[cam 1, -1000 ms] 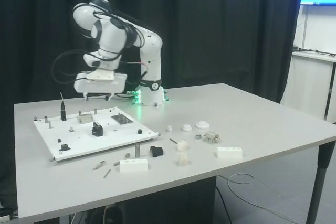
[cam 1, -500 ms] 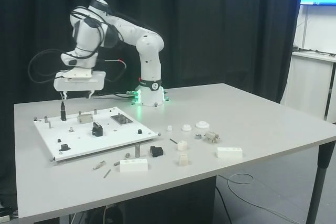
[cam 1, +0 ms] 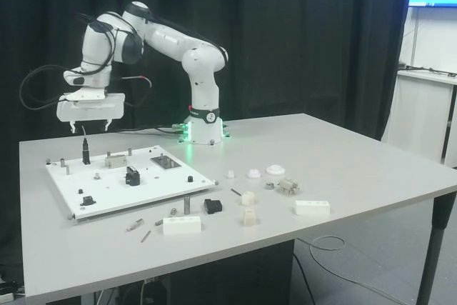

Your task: Remove USB.

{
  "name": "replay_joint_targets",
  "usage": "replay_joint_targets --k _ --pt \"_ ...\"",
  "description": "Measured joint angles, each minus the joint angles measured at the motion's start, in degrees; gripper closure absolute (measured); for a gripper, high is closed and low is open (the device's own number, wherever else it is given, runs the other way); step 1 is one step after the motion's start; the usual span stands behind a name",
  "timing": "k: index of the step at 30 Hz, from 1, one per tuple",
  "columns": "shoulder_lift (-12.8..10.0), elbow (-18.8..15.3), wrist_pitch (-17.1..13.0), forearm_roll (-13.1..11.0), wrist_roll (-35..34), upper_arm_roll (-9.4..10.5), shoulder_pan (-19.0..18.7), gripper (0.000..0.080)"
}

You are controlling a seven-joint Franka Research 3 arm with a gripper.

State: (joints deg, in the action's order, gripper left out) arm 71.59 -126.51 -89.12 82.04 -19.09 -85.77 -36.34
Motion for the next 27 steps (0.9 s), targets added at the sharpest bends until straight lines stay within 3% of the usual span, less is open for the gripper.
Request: replay_joint_targets --k 15,27 --pt "1.1 0.0 -7.0 -2.9 5.2 -1.77 5.5 0.0003" --pt "1.1 0.0 -9.9 -4.2 6.4 -3.12 6.9 0.0003"
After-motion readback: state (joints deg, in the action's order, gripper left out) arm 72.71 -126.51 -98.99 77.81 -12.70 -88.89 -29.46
